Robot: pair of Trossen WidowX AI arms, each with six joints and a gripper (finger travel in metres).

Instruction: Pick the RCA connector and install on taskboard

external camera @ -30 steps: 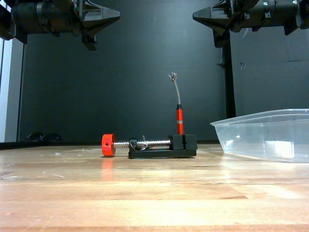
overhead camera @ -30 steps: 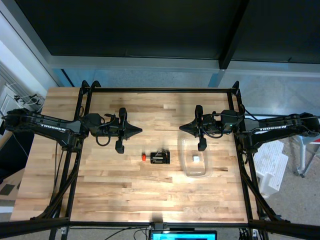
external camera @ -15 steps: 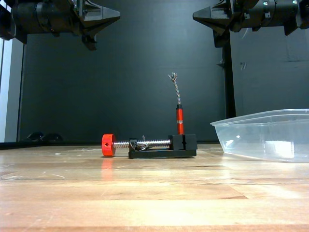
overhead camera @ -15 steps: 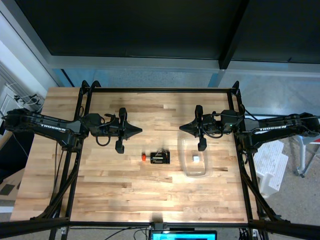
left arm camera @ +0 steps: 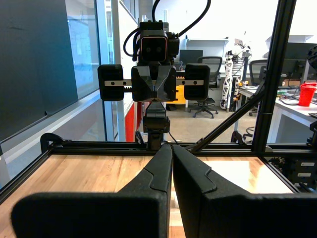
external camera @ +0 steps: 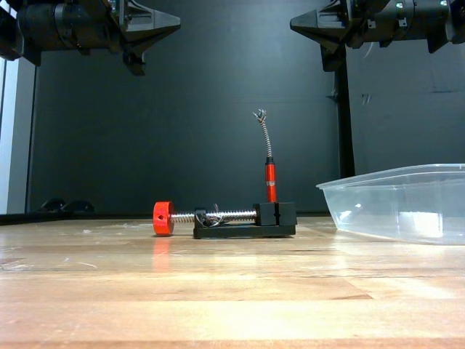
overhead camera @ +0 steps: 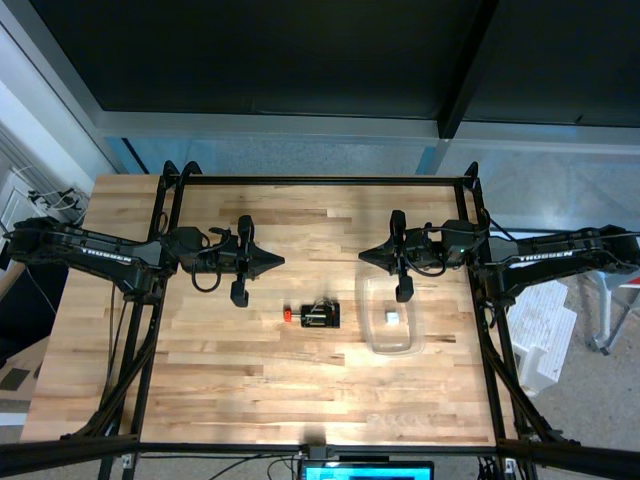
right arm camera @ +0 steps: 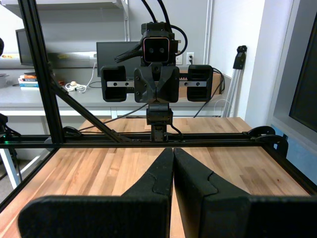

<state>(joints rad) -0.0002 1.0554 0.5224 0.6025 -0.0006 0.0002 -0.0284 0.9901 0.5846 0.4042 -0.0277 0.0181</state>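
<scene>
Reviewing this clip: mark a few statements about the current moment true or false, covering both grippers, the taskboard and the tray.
1. The left gripper and the right gripper both hang above the table, holding nothing. True.
2. The left gripper's fingers are spread wide. False: they are pressed together.
3. The taskboard sits inside the clear tray. False: it rests on the bare table, apart from the tray, between the two grippers.
4. A small white item lies in the tray. True.
</scene>
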